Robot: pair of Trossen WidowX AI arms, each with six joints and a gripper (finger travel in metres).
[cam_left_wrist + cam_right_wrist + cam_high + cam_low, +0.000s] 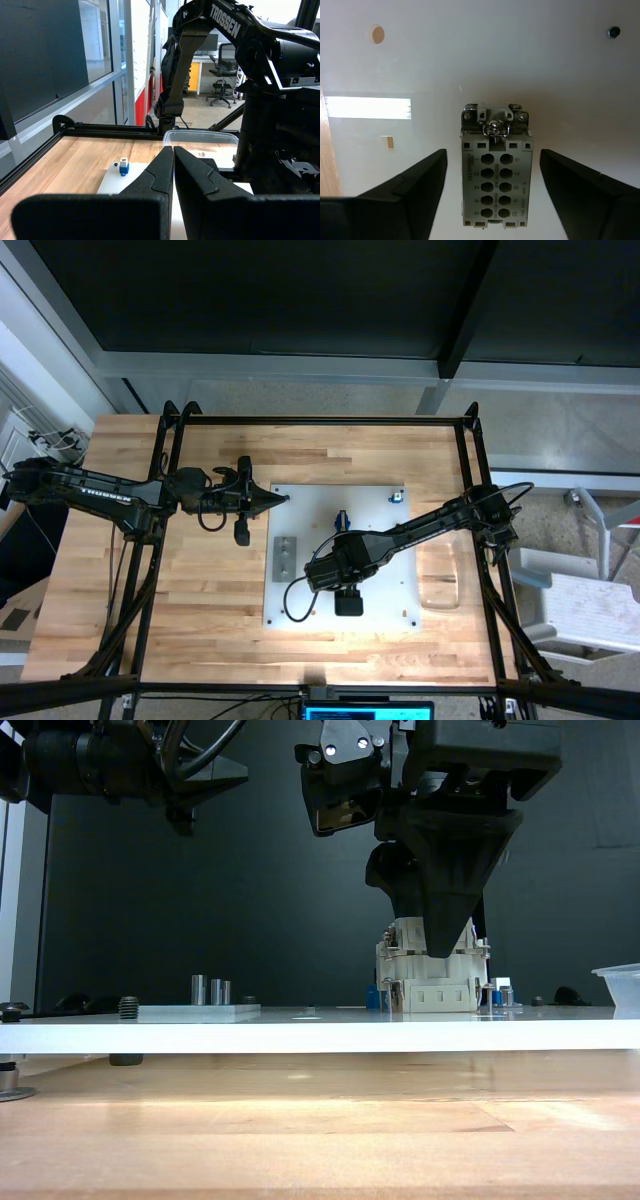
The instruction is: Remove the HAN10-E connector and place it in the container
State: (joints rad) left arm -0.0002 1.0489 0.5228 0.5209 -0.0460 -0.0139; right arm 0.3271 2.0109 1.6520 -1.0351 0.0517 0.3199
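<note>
The white board (390,590) lies in the middle of the wooden worktop (200,620), with bare wood on all sides of it. A black frame (320,420) runs along the worktop's edges. The clear tray (440,580) sits on the wood just beside the board's right edge, well apart from the arms. A grey block (287,558) lies near the board's left edge.

The connector (495,175) stands upright on the board, towards its near side, with its ten round sockets facing up. The board close around it is bare and white. A small hole (377,34) and a dark screw (613,32) lie well away from it.

The right hand (492,152) points straight down over the connector. Its fingers (415,190) are spread apart, one on each side of the block, with a strip of board showing in each gap. Neither finger touches the block. From the low view the hand's tip reaches down to the connector's top, while the connector's base rests on the board.

The left hand (173,150) hovers high over the board's far-left corner, pointing across towards the tray. Its fingers are pressed together and hold nothing. A small blue part (123,167) stands on the board beyond it.
</note>
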